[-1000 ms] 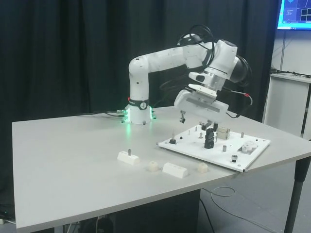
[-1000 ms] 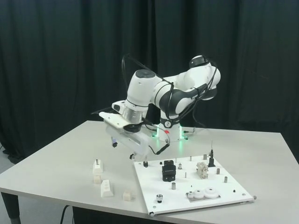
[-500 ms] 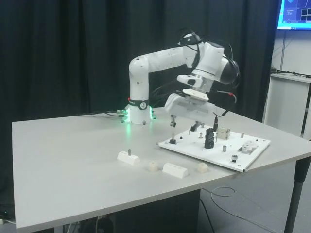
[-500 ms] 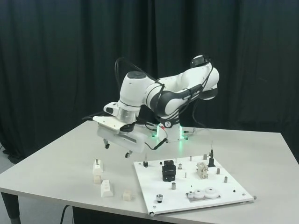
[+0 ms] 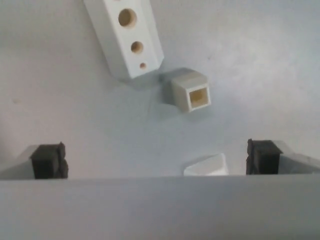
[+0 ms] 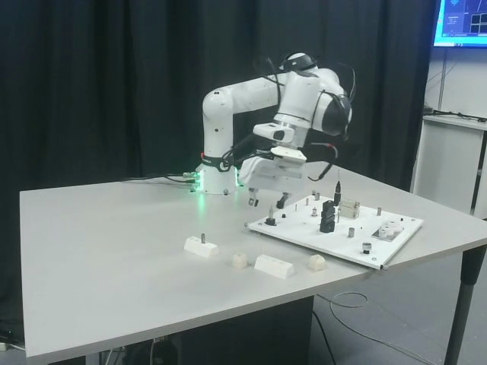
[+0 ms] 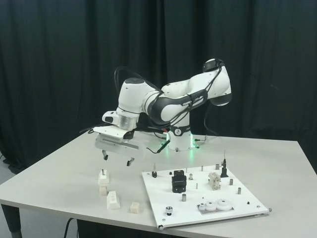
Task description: Pick square peg 2.
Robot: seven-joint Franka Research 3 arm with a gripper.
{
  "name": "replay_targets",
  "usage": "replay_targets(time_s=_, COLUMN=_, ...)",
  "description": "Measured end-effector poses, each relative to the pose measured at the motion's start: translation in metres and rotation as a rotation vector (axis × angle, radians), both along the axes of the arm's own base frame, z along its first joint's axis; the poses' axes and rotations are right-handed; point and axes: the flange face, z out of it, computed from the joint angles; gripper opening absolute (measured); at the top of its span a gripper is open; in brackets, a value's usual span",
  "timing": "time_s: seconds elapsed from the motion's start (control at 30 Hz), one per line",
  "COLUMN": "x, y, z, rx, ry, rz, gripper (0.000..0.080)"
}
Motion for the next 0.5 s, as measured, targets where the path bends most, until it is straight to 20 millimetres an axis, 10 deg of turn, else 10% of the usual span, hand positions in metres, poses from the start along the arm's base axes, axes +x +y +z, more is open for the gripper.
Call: replay_targets(time_s=0.5, x=-0.026, y=-0.038, z=-0.005, rx=0.025, ry=-0.074, rz=0.064, gripper=0.0800)
